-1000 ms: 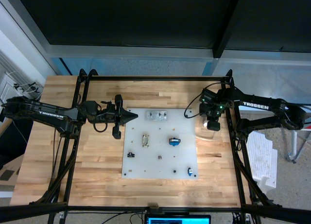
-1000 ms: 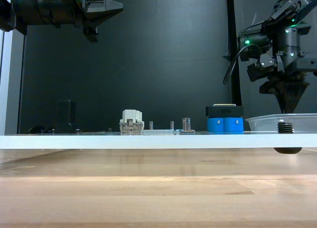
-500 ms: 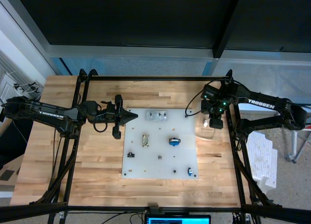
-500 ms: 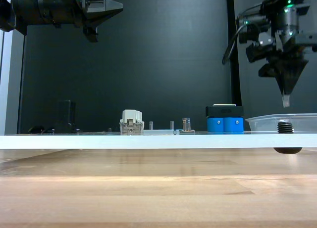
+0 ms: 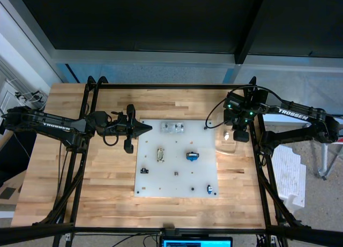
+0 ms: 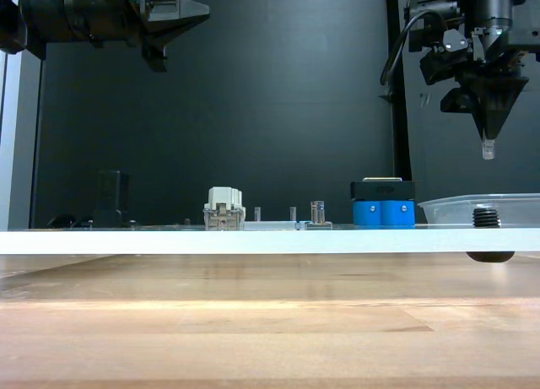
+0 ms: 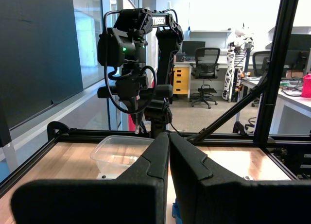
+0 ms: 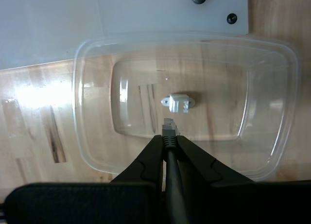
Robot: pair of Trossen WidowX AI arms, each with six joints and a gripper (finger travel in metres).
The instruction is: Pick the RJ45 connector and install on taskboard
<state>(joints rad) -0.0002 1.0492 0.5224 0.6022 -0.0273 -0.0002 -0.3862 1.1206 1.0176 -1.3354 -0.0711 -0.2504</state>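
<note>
Grippers: two. Right gripper [image 6: 487, 137] pinches one RJ45 connector [image 6: 487, 151], now higher above one clear tub [image 8: 87, 54]. Left gripper [image 5: 148, 128], closed, hangs over taskboard's [image 5: 177, 189] far-left corner.

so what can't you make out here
Fixtures on the flat white taskboard: too small in the high view to identify.
Left wrist view: shut left gripper, parked above the board's left edge, largely hides it.
Right wrist view: small white part in the clear plastic tub, below the right gripper holding the clear RJ45 connector, too blurred.

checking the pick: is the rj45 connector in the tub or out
Out: right pincer holds RJ45 connector above the tub; left pincer parked high at left.
</note>
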